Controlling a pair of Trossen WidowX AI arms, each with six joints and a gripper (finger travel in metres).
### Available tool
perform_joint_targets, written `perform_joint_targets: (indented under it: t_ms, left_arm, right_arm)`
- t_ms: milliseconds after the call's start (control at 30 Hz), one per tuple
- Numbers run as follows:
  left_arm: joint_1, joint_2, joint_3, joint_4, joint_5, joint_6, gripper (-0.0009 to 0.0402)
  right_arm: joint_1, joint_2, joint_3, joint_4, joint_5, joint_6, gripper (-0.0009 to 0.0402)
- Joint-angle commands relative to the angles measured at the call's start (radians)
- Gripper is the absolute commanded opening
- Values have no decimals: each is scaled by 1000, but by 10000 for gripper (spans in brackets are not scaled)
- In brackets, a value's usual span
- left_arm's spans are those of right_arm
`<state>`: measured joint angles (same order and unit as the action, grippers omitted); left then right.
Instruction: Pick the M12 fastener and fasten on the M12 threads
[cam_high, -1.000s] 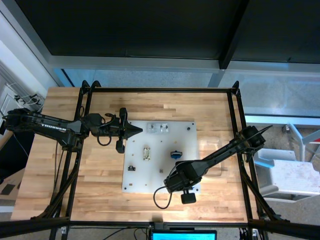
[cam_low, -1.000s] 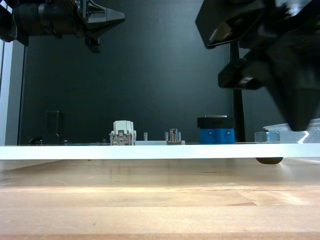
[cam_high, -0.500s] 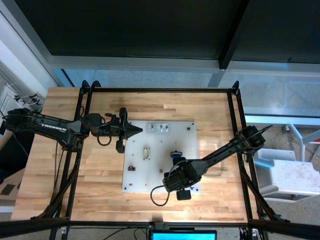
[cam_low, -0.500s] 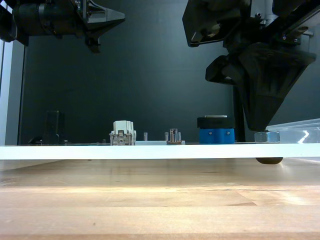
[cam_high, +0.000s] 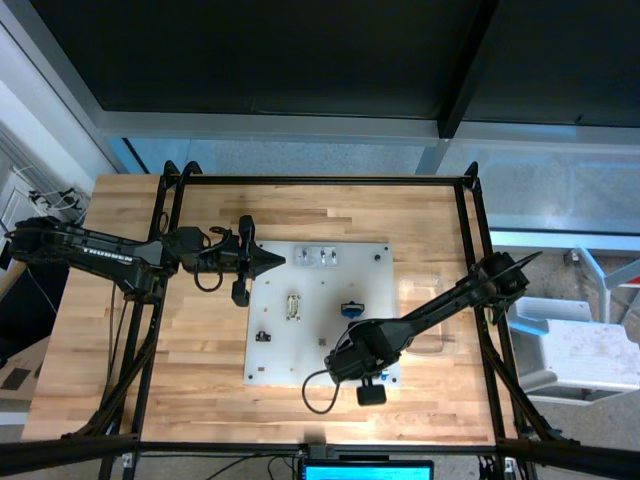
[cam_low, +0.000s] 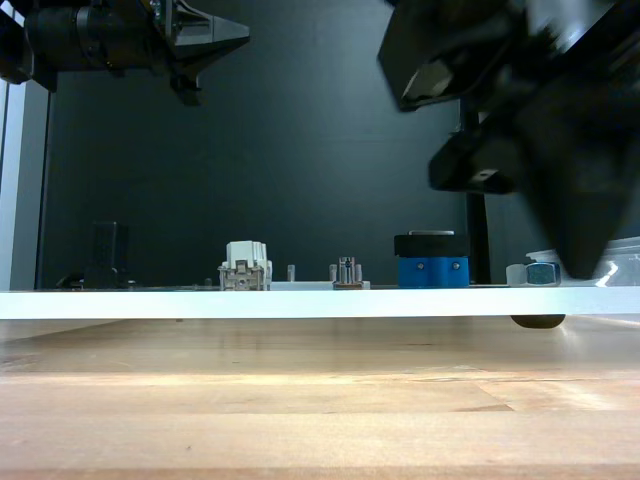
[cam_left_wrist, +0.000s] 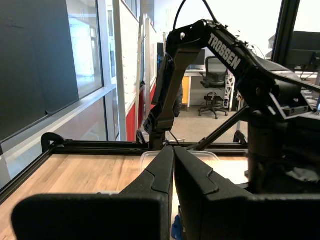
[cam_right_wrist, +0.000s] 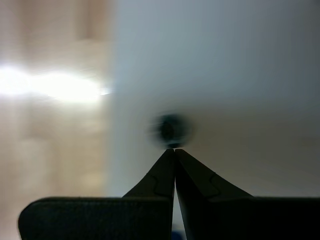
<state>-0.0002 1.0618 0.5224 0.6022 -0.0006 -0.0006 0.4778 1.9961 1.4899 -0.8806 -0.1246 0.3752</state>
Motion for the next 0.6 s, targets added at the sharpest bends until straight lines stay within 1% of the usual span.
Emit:
perform_joint_targets:
  t_ms: [33,200,267,300,333,600]
  left_arm:
    - [0,0,0,0,0,0,0]
    - [0,0,0,0,0,0,0]
    - [0,0,0,0,0,0,0]
    - [0,0,0,0,0,0,0]
    - [0,0,0,0,0,0,0]
    - [0,0,0,0,0,0,0]
  right_arm:
    - [1,-7,1,-1,-35,-7,0]
    - [1,-9,1,-4,-32,-4,0]
    - [1,-9,1,-8,-14,3,0]
    - [1,-11,1,-11,3,8,0]
    - [1,-13,1,-11,6,11,0]
    - [2,-35,1,-21,1,14,0]
